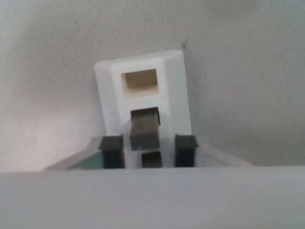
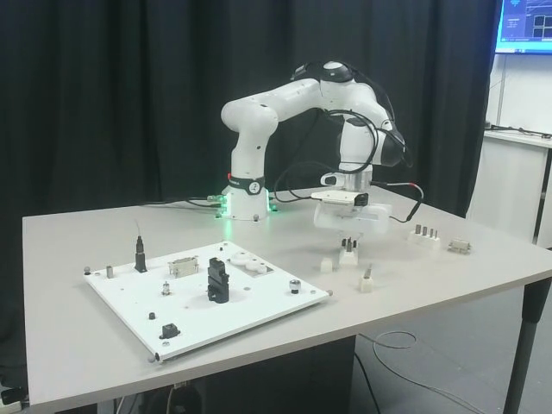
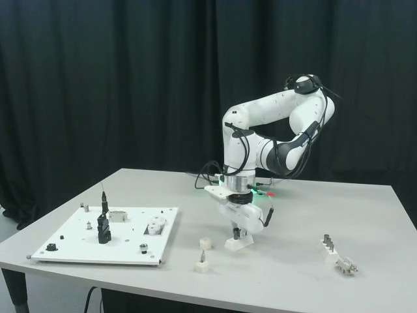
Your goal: Pick square peg 2.
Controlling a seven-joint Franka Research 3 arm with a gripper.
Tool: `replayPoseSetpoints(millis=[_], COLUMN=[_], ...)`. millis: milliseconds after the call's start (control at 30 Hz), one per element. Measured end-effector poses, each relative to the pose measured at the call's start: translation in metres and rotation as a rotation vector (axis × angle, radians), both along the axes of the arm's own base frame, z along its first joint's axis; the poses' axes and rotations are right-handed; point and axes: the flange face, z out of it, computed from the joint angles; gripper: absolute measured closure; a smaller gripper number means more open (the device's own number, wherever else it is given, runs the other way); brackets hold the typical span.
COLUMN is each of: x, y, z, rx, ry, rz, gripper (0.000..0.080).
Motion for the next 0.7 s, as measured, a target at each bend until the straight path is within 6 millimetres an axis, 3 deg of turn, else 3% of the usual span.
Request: replayPoseSetpoints(millis=[200, 233, 700], x=[0.0000, 0.0000, 0.0003], y=[0.0011, 0.0013, 0.0027], z=[0.0001, 0.0001, 0.0013], rx=[0.010, 0.012, 0.022], ry=[-0.001, -0.001, -0.002], rz=[-0.002, -0.002, -0.002], gripper=[0.0500, 0.0726, 0.0726])
